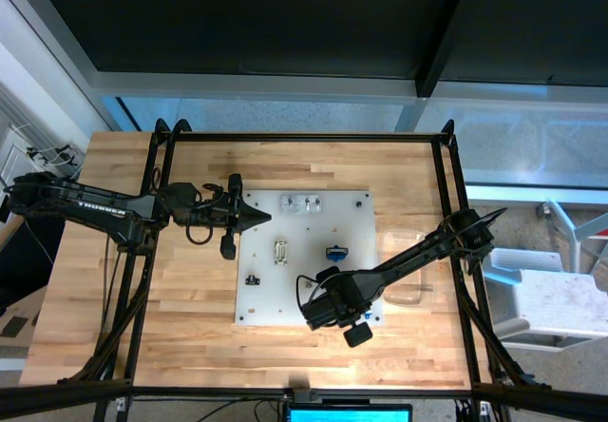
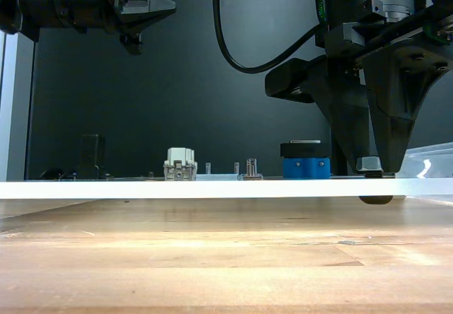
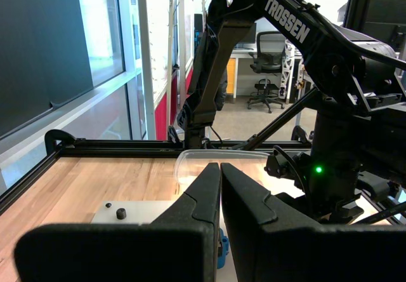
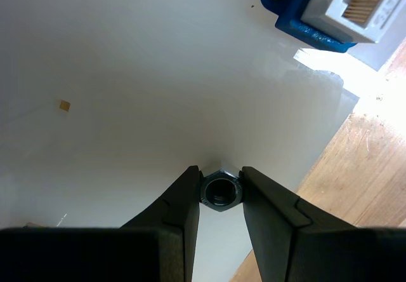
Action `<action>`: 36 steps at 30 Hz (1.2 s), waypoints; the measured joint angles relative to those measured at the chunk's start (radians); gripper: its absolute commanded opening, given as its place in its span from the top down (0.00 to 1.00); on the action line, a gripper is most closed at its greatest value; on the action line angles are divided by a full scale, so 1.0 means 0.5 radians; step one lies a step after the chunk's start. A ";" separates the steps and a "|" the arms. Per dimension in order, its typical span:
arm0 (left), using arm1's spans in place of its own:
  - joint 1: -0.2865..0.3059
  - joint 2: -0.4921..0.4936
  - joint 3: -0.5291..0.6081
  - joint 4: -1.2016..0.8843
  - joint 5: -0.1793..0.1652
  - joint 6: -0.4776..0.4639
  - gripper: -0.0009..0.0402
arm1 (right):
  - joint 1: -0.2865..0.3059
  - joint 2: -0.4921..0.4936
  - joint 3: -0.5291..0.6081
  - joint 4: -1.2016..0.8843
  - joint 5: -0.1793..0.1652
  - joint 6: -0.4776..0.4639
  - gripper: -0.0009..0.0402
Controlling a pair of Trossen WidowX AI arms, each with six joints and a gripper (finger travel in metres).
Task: Pick the M12 fastener and fasten on the M12 threads
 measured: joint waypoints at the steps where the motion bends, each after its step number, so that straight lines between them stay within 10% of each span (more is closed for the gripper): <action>1: 0.000 0.000 -0.001 0.000 0.001 0.001 0.98 | 0.000 0.000 0.000 0.000 0.001 0.000 0.87; 24: 0.000 0.000 -0.001 0.001 0.000 0.001 0.98 | -0.001 0.000 0.000 0.004 -0.001 -0.010 0.87; 36: 0.000 0.001 -0.001 0.001 0.001 0.000 0.98 | 0.000 0.005 -0.005 0.033 -0.002 -0.015 0.61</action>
